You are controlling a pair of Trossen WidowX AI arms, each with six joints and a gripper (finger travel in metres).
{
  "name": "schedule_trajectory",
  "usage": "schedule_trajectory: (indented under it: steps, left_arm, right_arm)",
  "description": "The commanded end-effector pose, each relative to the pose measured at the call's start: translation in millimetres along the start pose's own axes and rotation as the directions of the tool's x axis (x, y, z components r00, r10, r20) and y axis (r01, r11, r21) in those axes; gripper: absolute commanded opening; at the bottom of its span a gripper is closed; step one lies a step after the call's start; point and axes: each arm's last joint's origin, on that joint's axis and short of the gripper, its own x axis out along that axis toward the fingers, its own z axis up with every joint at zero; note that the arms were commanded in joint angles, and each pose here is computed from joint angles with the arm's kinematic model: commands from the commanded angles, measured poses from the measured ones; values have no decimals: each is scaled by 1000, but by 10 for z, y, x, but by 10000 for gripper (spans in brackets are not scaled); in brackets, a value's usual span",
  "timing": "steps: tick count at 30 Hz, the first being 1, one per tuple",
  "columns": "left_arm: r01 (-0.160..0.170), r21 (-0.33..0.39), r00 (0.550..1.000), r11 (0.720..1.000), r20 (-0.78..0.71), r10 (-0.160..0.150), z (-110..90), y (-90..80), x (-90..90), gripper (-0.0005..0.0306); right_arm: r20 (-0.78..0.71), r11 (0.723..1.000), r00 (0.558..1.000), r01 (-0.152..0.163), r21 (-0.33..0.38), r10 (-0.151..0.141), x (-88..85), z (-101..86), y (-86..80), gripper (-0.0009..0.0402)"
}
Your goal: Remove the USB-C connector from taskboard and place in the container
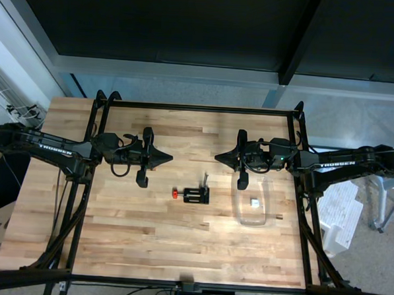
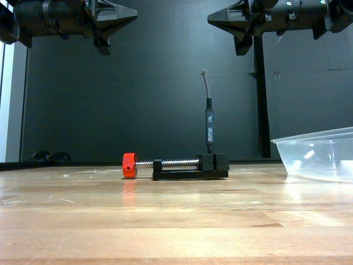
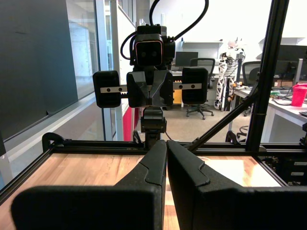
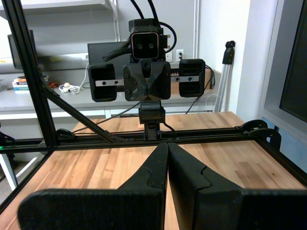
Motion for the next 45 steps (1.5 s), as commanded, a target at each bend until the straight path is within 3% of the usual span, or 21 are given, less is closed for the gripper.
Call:
schedule_trajectory:
  steps: [1, 11, 16, 19, 21, 26, 30, 39, 43, 45]
  left_arm:
    - [0, 0, 1000, 1000, 0, 0, 1, 0, 0, 0]
    - [0, 0, 1000, 1000, 0, 0, 0, 0, 1, 0]
    - [0, 0, 1000, 1000, 0, 0, 0, 0, 1, 0]
    - [0, 0, 1000, 1000, 0, 0, 0, 0, 1, 0]
    - [0, 0, 1000, 1000, 0, 0, 0, 0, 1, 0]
    - [0, 0, 1000, 1000, 0, 0, 0, 0, 1, 0]
    - [0, 0, 1000, 1000, 0, 0, 0, 0, 1, 0]
    - [0, 0, 1000, 1000, 0, 0, 0, 0, 1, 0]
    - [0, 0, 1000, 1000, 0, 0, 0, 1, 1, 0]
    - [0, 0, 1000, 1000, 0, 0, 0, 1, 1, 0]
  right_arm:
    - [0, 1000, 1000, 0, 0, 0, 1, -1, 2, 0]
    - [0, 1000, 1000, -1, 2, 1, 1, -1, 2, 0]
    - [-4, 999, 1000, -2, 45, 2, 4, 12, 4, 0]
    - [-76, 999, 997, -29, 45, 32, 24, 56, 22, 0]
    - [-165, 999, 986, -24, 46, 31, 35, 88, 29, 0]
    - [-344, 999, 938, -13, 41, 27, 38, 167, 58, 0]
    - [-443, 1000, 896, 4, 21, 6, 66, 205, 127, 0]
    - [-639, 999, 769, -31, 7, 29, 226, 212, 282, 0]
    - [-703, 999, 711, -19, -45, -18, 286, 215, 379, 0]
    - [-735, 998, 678, -28, -60, -25, 331, 203, 426, 0]
